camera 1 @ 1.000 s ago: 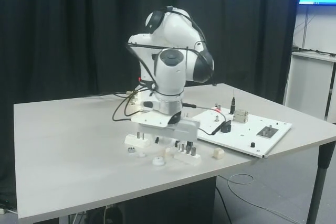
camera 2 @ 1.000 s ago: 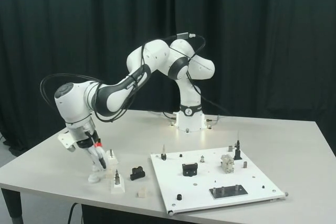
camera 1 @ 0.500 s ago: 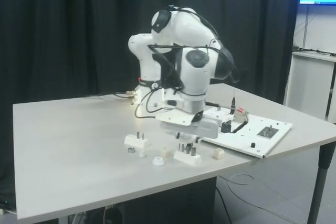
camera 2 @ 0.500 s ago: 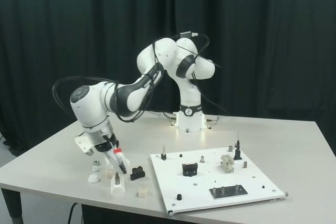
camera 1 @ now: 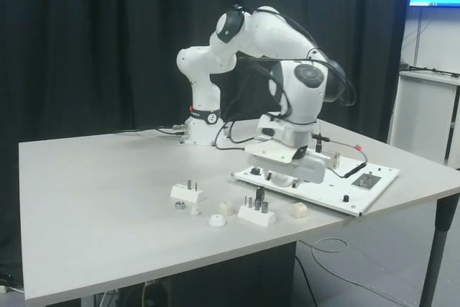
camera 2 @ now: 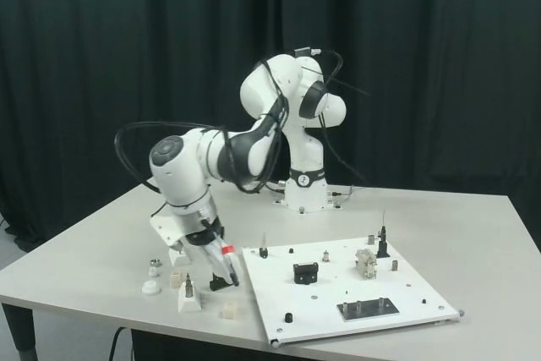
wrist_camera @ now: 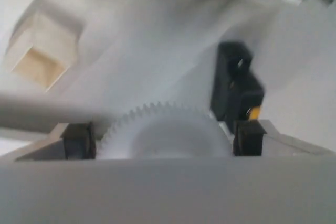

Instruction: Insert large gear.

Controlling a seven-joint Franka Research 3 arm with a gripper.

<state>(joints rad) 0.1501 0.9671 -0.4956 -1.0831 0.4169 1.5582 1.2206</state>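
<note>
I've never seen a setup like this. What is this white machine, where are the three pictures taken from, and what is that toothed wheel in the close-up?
The white machine is a robot arm bolted on a grey table. Two pictures come from cameras in the room. The close-up comes from a camera on the arm's wrist, looking down past its gripper. The toothed wheel is a large white gear, clamped between the gripper's two black fingertips. On the table lie a white board carrying pegs and small black parts, and several small white blocks beside it. The gripper hangs near the board's edge.
</note>
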